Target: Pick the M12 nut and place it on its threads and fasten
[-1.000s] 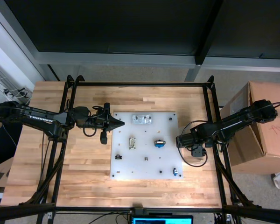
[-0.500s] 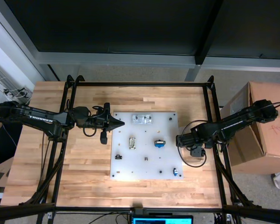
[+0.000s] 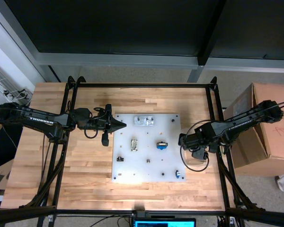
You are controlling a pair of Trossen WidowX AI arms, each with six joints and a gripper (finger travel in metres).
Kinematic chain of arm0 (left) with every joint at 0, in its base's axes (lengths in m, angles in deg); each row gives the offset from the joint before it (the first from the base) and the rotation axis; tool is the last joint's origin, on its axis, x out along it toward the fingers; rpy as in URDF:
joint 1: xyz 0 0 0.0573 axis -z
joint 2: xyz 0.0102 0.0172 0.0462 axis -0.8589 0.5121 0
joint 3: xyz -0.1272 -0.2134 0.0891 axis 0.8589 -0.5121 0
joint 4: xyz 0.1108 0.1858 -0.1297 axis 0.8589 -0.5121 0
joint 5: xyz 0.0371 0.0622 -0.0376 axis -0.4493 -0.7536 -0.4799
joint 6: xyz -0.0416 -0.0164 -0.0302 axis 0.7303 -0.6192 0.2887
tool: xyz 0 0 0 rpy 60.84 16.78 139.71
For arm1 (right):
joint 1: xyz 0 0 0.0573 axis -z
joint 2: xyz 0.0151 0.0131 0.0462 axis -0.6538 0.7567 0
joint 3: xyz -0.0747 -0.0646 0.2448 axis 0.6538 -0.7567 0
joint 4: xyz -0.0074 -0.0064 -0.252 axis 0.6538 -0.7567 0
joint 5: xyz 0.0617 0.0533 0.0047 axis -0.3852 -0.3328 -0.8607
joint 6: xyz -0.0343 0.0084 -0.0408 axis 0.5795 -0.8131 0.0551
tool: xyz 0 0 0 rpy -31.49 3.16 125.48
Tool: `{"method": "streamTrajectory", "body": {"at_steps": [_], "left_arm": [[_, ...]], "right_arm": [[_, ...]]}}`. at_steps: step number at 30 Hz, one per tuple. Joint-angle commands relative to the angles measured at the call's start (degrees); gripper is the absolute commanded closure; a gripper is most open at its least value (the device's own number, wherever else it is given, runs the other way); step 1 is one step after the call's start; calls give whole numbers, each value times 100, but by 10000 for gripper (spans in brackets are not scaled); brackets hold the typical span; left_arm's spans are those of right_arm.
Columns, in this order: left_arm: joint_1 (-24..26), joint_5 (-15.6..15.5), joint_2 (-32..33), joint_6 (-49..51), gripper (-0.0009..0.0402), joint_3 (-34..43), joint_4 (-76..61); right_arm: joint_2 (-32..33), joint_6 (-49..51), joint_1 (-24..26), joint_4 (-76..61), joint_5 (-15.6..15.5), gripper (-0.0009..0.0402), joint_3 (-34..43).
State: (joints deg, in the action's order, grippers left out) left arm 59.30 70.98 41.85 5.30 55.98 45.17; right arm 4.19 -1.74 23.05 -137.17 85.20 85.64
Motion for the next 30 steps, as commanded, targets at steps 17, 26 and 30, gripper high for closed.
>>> {"method": "streamTrajectory", "body": {"at_steps": [17,26,30], "left_arm": [[-2,2,2,-2,393,0,2],[-2,0,2,0,393,0,2],[-2,0,2,0,393,0,2]], "right_arm": [[2498,-741,-776,-540,4,371,3018],[3521,-743,-931,-490,4,369,4024],[3840,-748,-968,-472,2,370,4323]]}}
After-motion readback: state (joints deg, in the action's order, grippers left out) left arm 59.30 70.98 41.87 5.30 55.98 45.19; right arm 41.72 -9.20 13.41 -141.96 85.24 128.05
